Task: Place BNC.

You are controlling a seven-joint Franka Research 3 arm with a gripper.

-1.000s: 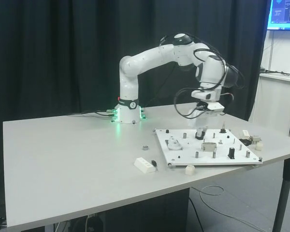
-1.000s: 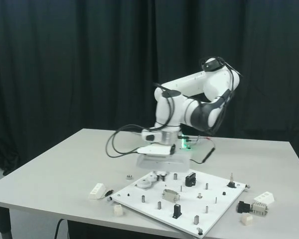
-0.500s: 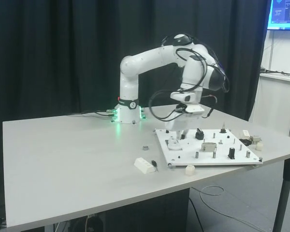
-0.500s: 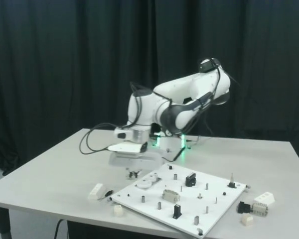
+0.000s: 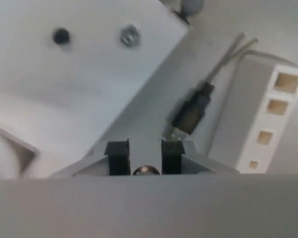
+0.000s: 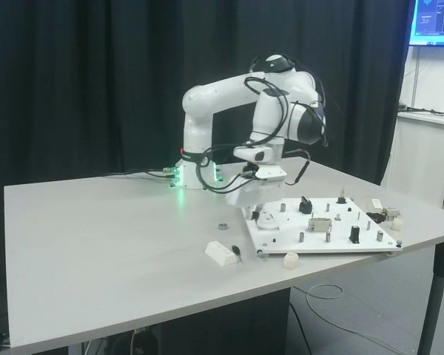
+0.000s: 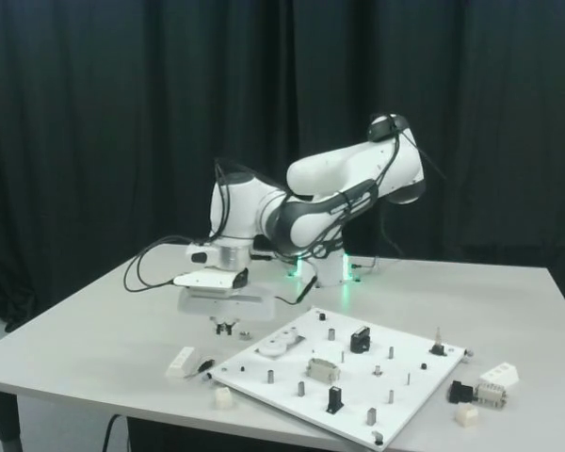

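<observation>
My arm (image 6: 229,92) is white with rounded links, black at the elbow joint, black cables (image 7: 155,264) looping off the wrist, green lights glowing at its base (image 6: 179,177), and two black fingers (image 5: 118,156)

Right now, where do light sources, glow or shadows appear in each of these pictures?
First room view: green lights glow at the robot's base, and a lit screen sits in the upper corner. Second room view: the same green glow shows under the white arm. Wrist view: even light, with a soft shadow along the board edge.
</observation>
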